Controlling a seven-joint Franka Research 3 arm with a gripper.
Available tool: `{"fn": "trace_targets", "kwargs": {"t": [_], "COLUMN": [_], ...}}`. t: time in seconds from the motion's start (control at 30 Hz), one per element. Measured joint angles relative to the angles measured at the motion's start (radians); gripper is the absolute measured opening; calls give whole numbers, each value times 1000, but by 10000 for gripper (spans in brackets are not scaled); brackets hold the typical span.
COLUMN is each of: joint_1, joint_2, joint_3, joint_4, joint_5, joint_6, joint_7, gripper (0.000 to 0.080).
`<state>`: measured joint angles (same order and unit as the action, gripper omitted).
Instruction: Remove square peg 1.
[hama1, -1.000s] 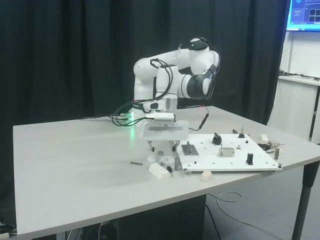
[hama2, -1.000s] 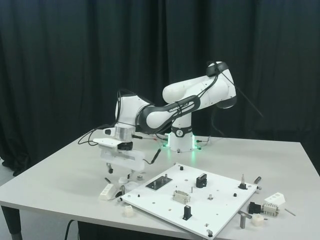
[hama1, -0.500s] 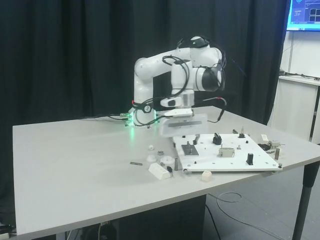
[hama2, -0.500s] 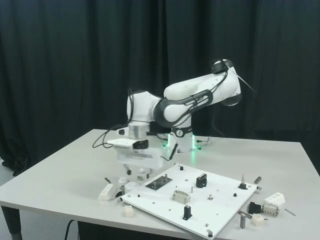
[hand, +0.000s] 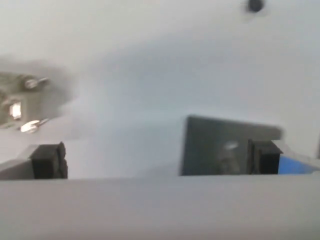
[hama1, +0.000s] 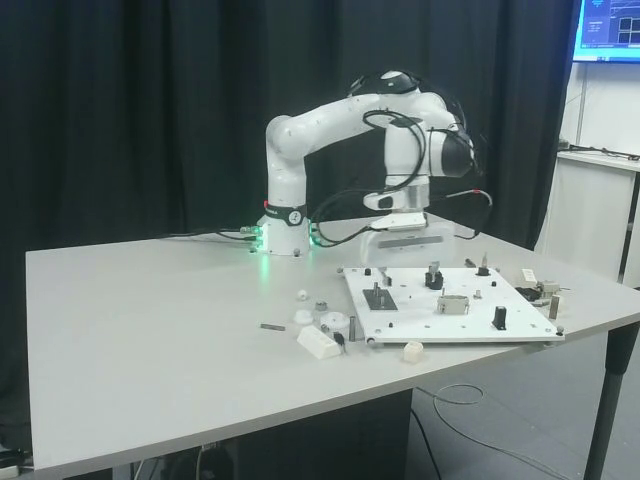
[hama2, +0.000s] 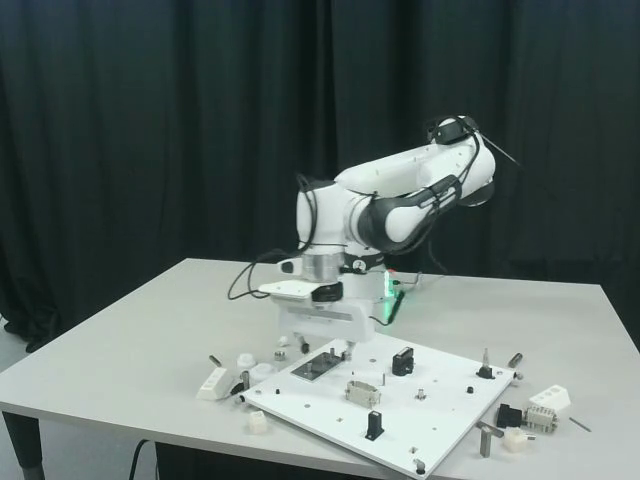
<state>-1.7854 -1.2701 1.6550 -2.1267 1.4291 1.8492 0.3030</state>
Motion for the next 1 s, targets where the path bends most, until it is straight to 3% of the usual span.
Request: {"fn": "trace_targets", "kwargs": {"t": [0.43, 1.0], "joint_1": [91, 119], "joint_2": [2, 2], "joint_3": [14, 74], "joint_4": [4, 34], "joint_5": [-28, -27], "joint_6": [6, 37], "joint_7": [211, 307], "gripper": [800, 800]}}
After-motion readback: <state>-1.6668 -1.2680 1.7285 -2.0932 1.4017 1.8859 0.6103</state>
